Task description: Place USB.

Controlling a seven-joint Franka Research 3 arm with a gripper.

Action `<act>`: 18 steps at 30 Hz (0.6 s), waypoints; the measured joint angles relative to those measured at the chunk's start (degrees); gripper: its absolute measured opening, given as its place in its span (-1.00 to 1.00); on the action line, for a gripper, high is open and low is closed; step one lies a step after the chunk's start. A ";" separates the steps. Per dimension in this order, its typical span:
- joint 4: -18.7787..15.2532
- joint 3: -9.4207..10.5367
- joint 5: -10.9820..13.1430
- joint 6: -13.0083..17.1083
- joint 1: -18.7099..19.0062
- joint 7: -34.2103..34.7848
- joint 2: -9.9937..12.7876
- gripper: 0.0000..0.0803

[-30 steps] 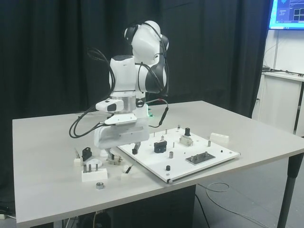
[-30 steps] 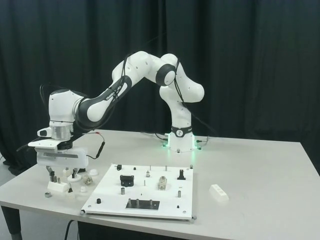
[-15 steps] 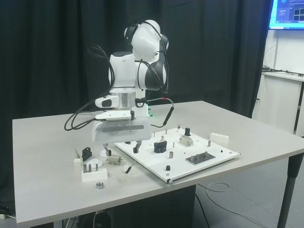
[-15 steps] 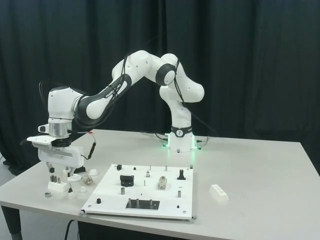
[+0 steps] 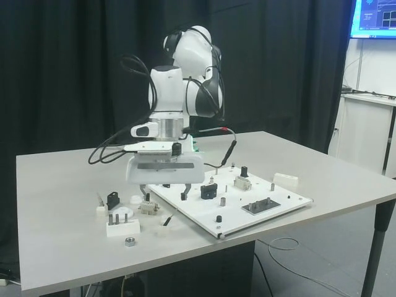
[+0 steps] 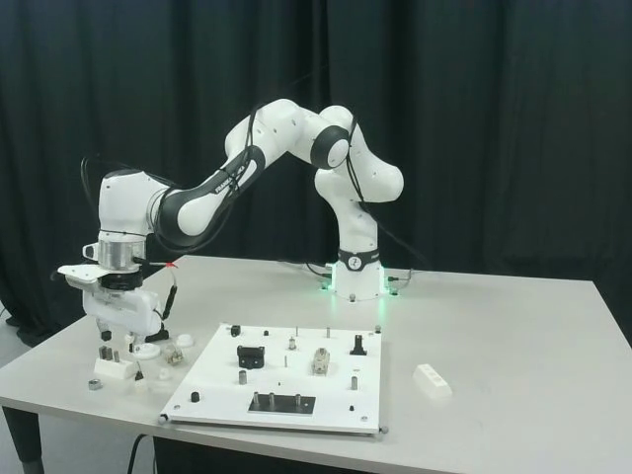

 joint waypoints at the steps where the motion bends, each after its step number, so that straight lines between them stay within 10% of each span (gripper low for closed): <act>1: 0.01 0.00 -0.20 0.21 0.19 1.12 0.00 0.99; 18: 0.13 0.57 -11.95 3.84 3.09 34.22 0.04 0.99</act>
